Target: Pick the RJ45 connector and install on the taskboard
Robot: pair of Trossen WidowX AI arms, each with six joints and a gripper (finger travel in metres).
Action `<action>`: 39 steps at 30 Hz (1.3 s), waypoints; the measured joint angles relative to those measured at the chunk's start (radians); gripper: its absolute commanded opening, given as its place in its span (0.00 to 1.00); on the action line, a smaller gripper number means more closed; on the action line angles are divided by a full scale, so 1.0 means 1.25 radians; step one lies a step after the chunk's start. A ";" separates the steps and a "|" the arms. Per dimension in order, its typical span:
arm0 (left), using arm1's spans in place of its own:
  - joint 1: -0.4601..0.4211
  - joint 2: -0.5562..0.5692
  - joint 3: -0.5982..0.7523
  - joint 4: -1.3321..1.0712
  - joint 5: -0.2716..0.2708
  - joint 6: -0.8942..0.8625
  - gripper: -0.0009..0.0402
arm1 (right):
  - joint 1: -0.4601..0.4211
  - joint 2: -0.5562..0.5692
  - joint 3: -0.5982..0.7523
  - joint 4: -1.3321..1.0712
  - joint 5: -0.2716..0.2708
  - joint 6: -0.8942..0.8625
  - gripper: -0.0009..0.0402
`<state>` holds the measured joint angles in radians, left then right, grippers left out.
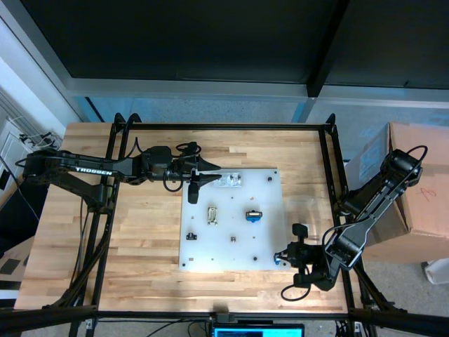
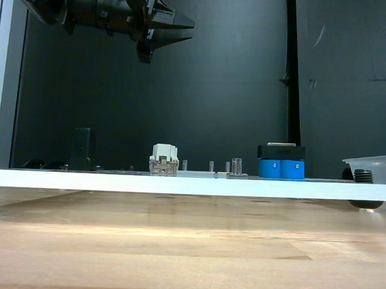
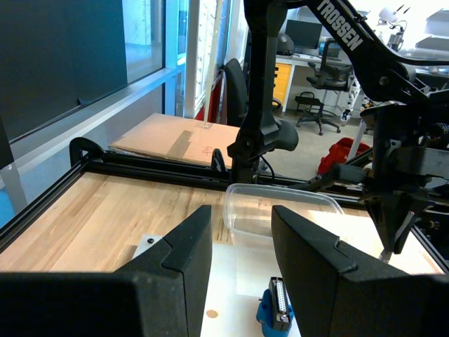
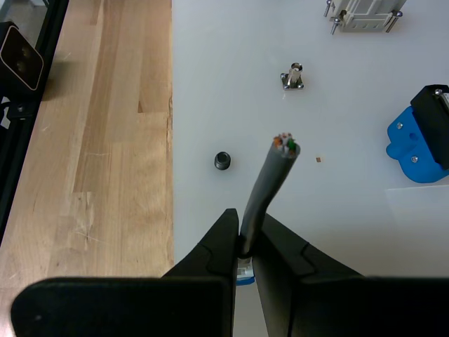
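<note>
Right gripper (image 4: 245, 226): at the near right corner of the taskboard (image 1: 221, 256), fingers clamped on the RJ45 connector (image 4: 244, 271) where its grey cable (image 4: 270, 179) leaves it. The connector is held and is not in any seat on the taskboard. The cable's cut end points inward over the taskboard. Left gripper (image 3: 240, 210): raised above the far left part of the taskboard, fingers apart and empty

Wood plank table (image 1: 140, 239), 1 white task board (image 1: 231, 256) lying flat on it near the middle, black frame (image 1: 224, 126) rails along the back, left and right edges
</note>
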<state>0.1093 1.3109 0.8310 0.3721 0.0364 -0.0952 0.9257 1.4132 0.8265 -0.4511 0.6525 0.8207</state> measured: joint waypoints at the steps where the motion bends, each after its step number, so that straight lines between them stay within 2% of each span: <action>1: 0.000 0.000 0.000 0.000 0.000 0.000 0.30 | 0.000 0.000 0.000 0.000 -0.002 0.000 0.02; 6: 0.000 0.000 0.000 0.000 0.000 0.000 0.30 | 0.002 -0.003 0.000 -0.010 -0.014 -0.001 0.02; 25: 0.000 0.000 0.000 0.000 0.000 0.000 0.30 | 0.005 0.026 0.001 0.007 -0.002 -0.002 0.02; 39: 0.000 0.000 0.000 0.000 0.000 0.000 0.30 | 0.005 0.038 -0.034 0.053 -0.016 0.008 0.02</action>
<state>0.1089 1.3109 0.8310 0.3717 0.0360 -0.0948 0.9314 1.4605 0.7845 -0.3843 0.6327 0.8310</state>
